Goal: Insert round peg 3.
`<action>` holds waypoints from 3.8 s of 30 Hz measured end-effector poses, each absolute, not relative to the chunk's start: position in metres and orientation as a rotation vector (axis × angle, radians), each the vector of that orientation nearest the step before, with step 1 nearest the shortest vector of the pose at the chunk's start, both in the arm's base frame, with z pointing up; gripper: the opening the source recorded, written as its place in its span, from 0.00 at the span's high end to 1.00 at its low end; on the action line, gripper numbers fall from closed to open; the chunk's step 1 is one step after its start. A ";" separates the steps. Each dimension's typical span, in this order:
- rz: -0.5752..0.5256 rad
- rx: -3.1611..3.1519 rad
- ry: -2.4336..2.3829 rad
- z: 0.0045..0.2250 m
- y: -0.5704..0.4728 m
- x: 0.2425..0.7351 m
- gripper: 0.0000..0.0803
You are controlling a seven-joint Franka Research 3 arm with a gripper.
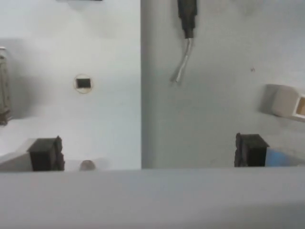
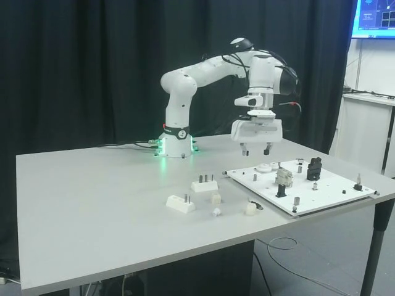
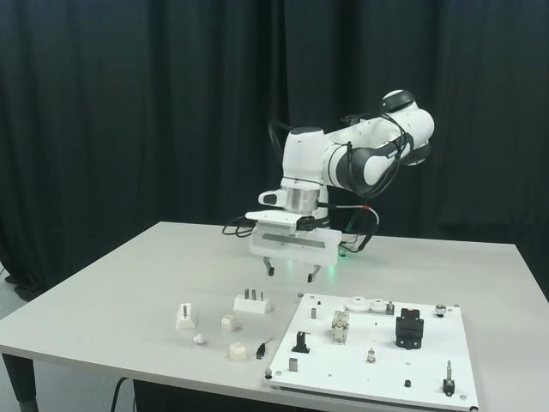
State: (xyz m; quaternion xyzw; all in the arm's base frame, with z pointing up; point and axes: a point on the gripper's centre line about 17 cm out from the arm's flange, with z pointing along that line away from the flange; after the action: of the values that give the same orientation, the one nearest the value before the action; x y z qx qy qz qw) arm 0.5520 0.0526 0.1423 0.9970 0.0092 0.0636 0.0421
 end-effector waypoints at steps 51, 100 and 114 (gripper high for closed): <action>0.184 3.047 0.053 0.162 0.059 0.566 0.00; 0.165 3.046 0.049 0.182 0.049 0.585 0.00; 0.159 3.048 0.054 0.185 0.050 0.587 0.00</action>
State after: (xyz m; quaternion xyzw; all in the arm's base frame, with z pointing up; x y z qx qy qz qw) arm 0.5872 0.0497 0.1846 0.9975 0.0178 0.0519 0.0447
